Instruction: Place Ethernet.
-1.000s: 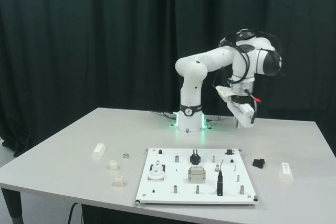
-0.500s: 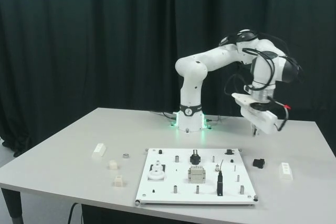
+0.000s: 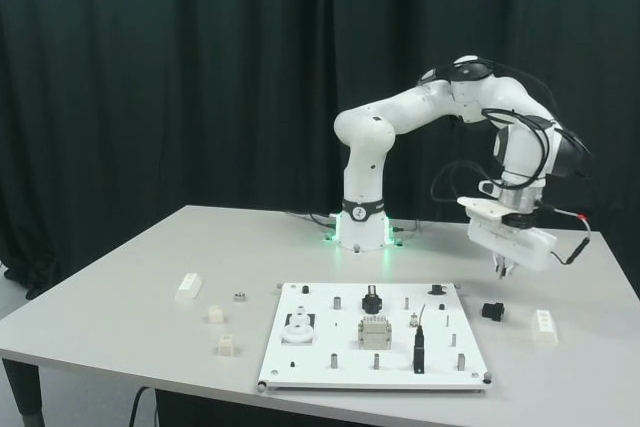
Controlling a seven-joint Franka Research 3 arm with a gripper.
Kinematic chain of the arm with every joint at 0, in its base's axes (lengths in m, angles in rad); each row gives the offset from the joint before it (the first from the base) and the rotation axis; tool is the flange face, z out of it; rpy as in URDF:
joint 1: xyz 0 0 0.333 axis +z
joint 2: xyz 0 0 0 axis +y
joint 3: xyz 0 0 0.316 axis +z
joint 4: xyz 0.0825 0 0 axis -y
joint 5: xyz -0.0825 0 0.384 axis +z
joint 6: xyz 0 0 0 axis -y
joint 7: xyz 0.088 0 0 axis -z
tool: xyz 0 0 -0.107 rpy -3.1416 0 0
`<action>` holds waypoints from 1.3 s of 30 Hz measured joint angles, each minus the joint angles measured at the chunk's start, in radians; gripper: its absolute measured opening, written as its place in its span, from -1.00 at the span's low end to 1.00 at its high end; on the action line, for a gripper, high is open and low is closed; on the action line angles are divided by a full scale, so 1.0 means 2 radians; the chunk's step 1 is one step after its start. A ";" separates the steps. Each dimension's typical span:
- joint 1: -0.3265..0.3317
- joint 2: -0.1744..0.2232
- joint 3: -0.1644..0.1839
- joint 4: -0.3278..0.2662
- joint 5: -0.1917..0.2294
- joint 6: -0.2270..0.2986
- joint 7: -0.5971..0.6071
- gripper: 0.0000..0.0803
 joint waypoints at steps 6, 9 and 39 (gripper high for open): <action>-0.001 -0.016 0.019 0.002 0.000 0.032 -0.013 -0.80; -0.002 -0.024 0.027 0.003 0.000 0.047 -0.014 -0.80; -0.011 -0.092 0.086 -0.020 -0.008 0.167 -0.014 0.98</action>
